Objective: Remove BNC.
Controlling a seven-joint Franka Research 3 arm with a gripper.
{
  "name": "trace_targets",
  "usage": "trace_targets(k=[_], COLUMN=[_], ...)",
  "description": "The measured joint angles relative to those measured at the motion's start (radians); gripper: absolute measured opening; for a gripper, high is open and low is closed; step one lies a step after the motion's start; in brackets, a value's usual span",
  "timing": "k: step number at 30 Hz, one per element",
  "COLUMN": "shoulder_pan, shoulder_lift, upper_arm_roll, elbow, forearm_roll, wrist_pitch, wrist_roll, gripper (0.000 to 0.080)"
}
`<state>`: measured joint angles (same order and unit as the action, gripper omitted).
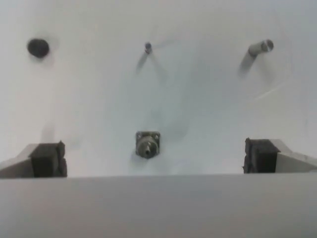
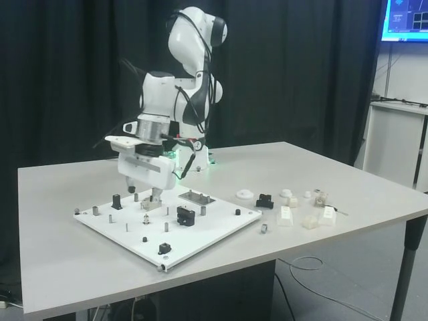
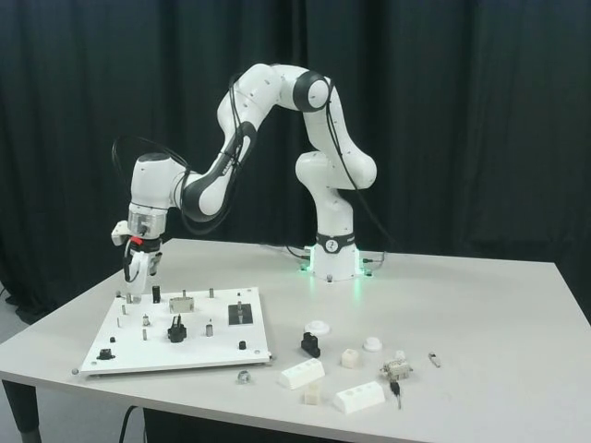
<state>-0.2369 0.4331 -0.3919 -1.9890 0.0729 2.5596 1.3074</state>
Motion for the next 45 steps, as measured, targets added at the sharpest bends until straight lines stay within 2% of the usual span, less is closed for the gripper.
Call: trace_targets(k=[9,33,45], shoulder_pan=[-0.001,-0.005,-0.013], shoulder_lift=[0.020,0.112,0.128], upper_arm_roll=[0.001,0.000,0.000], elbow=[0.003,0.060,0.067], forearm_roll=[0.020,0.122,0.158], wrist_pitch=[-0.032,-0.038,-0.053], wrist_roll=[-0.014,-0.056,-0.070], gripper=[0.0800,0.0800,0.0800])
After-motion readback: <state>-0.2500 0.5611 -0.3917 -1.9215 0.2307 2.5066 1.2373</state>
